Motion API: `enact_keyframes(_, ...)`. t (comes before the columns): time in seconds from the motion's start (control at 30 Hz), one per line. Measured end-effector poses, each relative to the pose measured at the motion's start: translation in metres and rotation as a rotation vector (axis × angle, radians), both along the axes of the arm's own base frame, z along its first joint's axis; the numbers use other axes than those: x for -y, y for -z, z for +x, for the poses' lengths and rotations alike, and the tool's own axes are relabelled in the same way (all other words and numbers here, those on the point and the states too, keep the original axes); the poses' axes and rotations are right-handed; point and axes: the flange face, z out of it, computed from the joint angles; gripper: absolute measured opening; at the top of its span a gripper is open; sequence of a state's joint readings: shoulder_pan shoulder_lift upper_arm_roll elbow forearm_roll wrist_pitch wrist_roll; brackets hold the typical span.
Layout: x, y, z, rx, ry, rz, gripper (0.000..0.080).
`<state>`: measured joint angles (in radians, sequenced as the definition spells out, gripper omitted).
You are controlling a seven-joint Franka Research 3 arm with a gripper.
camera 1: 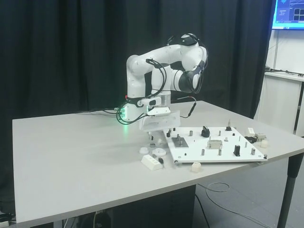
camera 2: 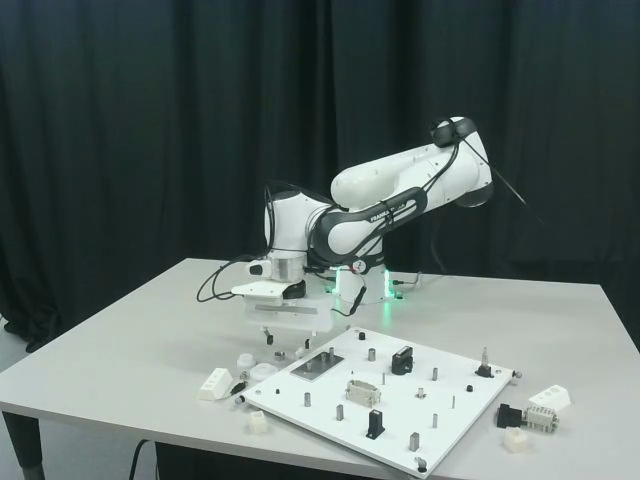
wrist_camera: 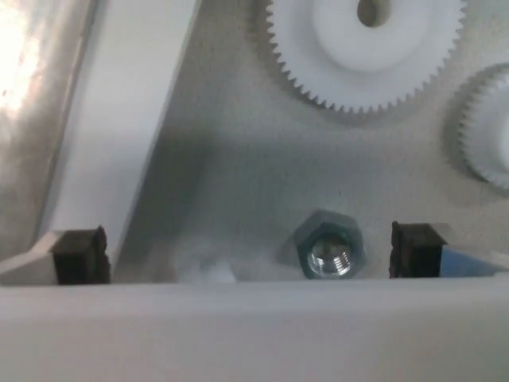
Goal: Remove round peg 4.
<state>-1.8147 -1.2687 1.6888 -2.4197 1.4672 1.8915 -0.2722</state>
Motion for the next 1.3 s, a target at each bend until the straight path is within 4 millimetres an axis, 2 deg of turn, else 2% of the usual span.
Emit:
enact_keyframes(0.2, 0.0, 0.0, 0.001, 0.001, -0.001, 0.0, 0.0746)
enact_keyframes(0.23, 0.0, 0.0, 0.001, 0.001, -0.002, 0.0, 0.0798)
enact_keyframes(1.3, -0.005, -0.005, 0.01, 0.016, -0.015, -0.002, 0.08)
